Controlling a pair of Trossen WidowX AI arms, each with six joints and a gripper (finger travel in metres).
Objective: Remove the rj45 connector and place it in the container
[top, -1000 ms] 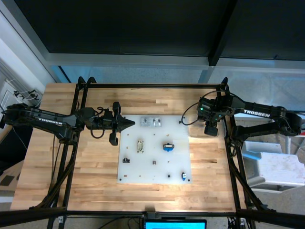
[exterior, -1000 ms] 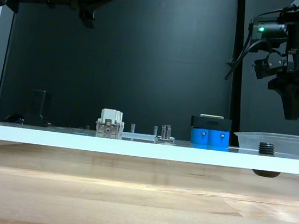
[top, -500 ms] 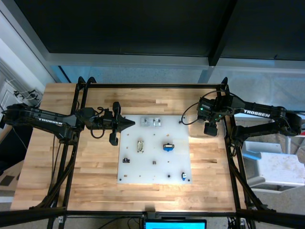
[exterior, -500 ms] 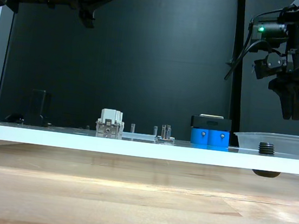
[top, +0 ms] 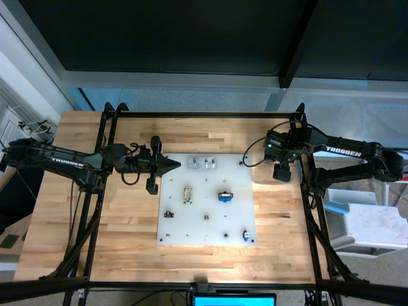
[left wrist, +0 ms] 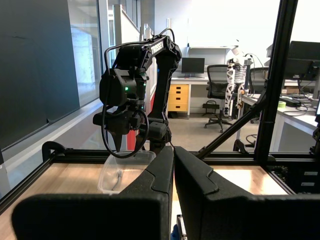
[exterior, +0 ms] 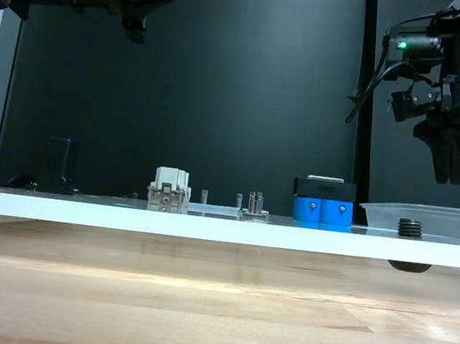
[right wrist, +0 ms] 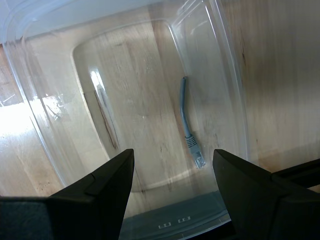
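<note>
I log right hand (right wrist: pixel 172 156) wide open, empty, over container (right wrist: pixel 226 75); rj45 connector (right wrist: pixel 199 160) lies inside. Left hand (top: pixel 174 164) closed, empty, raised by white board (top: pixel 204 220).

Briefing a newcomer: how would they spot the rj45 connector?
Right of the white board sits the clear container, under the open right gripper; the left gripper is parked above the board's left edge. In it lies the rj45 connector: a tiny pale plug, alone in trailing a short grey cable.

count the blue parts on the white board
2: a larger blue connector near the board's middle, a small blue socket at its near right corner. Left gripper hangs at the board's left edge; right gripper above the tub.
</note>
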